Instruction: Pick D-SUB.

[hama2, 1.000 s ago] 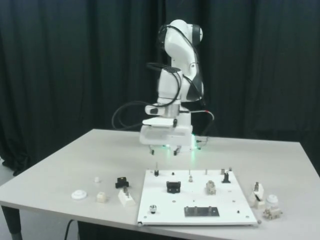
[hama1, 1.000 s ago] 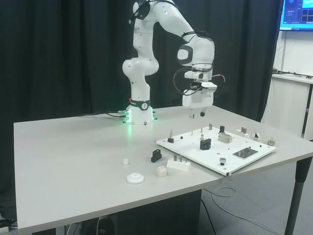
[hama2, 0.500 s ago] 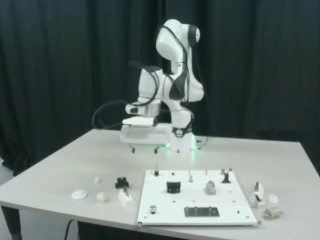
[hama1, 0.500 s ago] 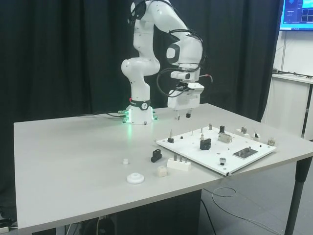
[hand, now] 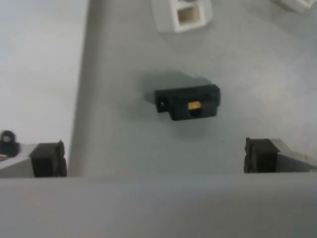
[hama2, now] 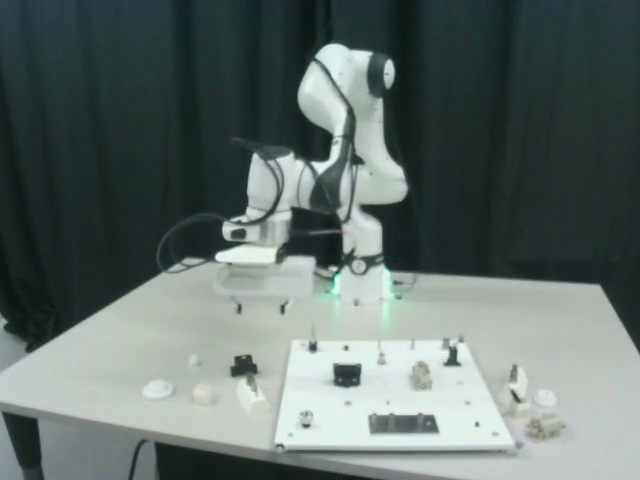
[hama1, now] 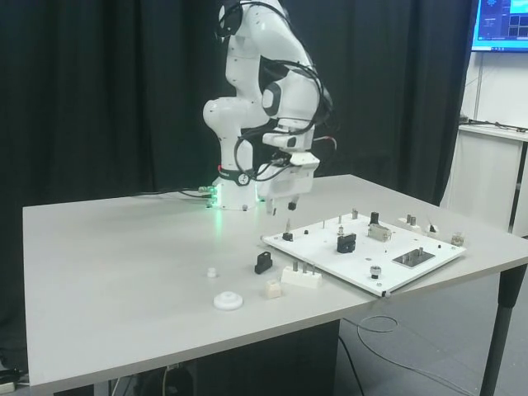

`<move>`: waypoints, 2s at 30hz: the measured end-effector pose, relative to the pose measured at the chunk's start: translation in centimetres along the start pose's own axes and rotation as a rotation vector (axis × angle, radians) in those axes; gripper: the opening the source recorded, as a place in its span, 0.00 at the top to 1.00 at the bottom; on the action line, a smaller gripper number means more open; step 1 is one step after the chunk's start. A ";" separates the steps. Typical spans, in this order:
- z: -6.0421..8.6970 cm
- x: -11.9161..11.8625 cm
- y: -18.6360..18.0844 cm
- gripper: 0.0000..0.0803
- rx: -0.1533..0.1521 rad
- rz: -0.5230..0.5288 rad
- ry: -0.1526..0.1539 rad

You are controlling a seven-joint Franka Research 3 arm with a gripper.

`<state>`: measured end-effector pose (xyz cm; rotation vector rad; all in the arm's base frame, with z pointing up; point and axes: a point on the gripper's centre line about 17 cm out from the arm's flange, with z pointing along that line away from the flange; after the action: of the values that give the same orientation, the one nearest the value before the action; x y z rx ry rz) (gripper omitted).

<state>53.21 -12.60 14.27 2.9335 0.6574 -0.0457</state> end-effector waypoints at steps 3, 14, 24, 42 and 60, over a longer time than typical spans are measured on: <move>0.9 -0.3 0.8 0.00 -0.004 0.008 -0.001; 4.3 -1.0 2.2 0.00 0.012 0.038 -0.003; 6.5 -1.2 1.9 0.00 0.039 -0.047 -0.007; 8.7 -0.7 3.3 0.00 0.052 0.016 0.010; 10.8 -0.5 3.3 0.00 0.073 -0.013 -0.003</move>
<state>54.21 -17.23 4.02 2.9985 0.6883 -0.0764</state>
